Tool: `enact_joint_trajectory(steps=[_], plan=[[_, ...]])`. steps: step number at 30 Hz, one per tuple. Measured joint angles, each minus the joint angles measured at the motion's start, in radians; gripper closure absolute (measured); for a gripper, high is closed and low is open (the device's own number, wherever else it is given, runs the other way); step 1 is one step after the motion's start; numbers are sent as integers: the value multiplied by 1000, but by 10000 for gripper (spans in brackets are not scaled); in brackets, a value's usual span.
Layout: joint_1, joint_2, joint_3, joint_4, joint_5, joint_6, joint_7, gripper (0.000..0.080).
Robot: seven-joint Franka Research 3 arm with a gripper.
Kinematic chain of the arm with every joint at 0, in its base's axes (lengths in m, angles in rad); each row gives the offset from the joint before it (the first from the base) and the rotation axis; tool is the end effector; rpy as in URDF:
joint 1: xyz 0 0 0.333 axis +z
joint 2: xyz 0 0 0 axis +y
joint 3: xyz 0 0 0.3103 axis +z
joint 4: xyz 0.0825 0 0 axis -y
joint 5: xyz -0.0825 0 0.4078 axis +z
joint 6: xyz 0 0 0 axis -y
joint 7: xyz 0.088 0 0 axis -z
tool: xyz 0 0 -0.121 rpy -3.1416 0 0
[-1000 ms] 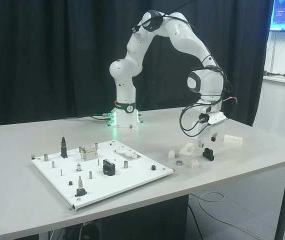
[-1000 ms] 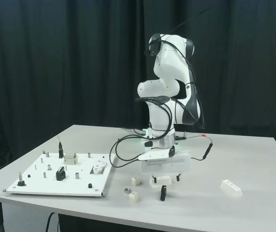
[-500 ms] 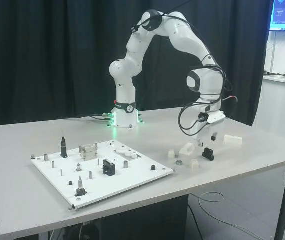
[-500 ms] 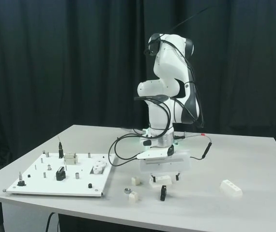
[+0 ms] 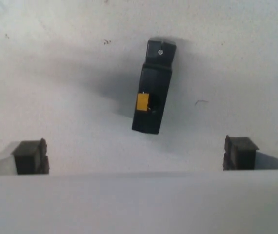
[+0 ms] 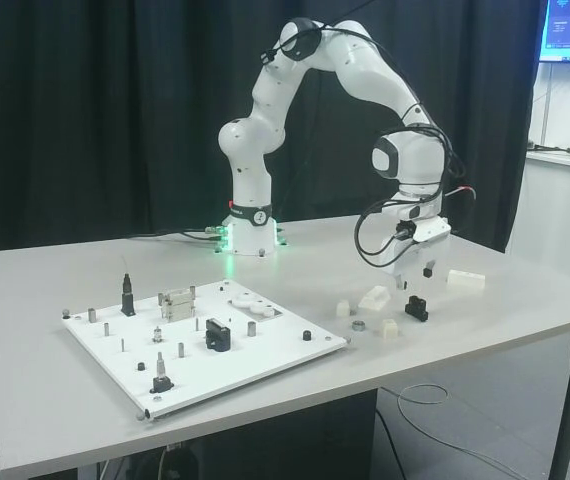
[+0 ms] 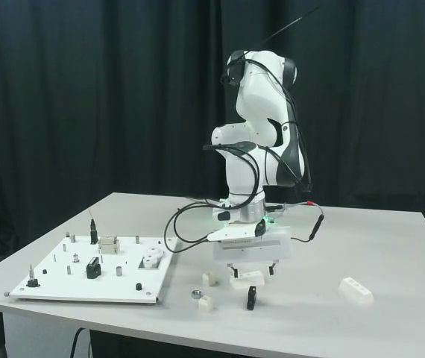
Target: Remove square peg 2.
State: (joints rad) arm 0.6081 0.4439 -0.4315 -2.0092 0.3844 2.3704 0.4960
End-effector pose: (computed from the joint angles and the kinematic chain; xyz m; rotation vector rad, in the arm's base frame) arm 0.6033 0.1166 0.2111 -2.9488 0.8579 0.0729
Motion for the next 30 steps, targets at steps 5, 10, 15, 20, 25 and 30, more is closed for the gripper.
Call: enact_joint_trajectory(steps=[5,10,15,20,25,30], plan=[[-2,-8,-6,3,0,-8,3,3],[-2,-14,-21,8,0,-14,3,3],[-2,-21,-51,18,-8,-28,-2,3],[-3,-25,-102,34,-36,-62,-41,3],[-11,-32,-159,46,-70,-99,-94,3],[-42,-41,-199,54,-101,-127,-154,3]])
